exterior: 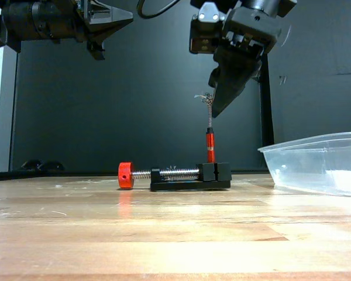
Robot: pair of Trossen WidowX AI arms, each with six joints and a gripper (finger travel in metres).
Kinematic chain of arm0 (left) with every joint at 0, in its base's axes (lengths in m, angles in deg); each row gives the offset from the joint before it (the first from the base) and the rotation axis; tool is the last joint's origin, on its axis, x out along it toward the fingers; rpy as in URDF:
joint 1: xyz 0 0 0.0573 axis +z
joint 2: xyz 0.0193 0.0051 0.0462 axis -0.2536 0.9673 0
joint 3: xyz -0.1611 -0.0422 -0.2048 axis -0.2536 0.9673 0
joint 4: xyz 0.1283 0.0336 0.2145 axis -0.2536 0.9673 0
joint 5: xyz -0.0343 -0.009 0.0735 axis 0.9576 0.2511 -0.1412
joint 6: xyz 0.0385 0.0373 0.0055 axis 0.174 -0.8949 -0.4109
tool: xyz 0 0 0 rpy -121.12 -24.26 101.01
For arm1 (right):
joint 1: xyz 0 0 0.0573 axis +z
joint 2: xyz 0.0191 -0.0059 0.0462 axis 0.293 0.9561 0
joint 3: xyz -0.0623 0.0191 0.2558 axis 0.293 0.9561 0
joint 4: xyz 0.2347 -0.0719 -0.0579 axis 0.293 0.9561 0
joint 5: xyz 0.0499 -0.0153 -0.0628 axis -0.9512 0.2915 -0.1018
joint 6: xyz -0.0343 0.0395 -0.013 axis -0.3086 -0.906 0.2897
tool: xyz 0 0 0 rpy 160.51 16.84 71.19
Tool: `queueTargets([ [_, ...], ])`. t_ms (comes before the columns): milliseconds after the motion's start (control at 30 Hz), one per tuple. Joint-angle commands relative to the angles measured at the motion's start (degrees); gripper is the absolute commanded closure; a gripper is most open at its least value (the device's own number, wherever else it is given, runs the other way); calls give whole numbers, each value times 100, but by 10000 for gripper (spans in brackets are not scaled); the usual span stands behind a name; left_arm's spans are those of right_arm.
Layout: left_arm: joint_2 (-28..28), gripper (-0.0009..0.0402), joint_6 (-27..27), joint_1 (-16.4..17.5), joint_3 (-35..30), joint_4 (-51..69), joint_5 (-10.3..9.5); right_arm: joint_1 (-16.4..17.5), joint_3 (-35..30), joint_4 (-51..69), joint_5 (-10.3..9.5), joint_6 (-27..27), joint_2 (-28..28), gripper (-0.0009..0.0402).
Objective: Remove the RCA connector from the receptacle and place in the container
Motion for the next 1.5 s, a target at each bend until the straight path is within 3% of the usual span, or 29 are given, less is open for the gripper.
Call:
queueTargets([
  [33,-2,393,-2,0,0,0,2,15,4,-79,11,-37,133,207],
  [433,0,393,-2,0,0,0,2,79,4,-262,42,-33,546,205],
  [533,0,393,-2,0,0,0,2,92,7,-304,157,-31,575,205],
  [800,-2,393,-2,0,0,0,2,114,11,-372,138,-46,693,210],
  [933,0,393,-2,0,0,-2,2,131,11,-382,284,-31,693,233],
  [1500,0,393,-2,0,0,0,2,155,11,-404,271,-42,693,356],
])
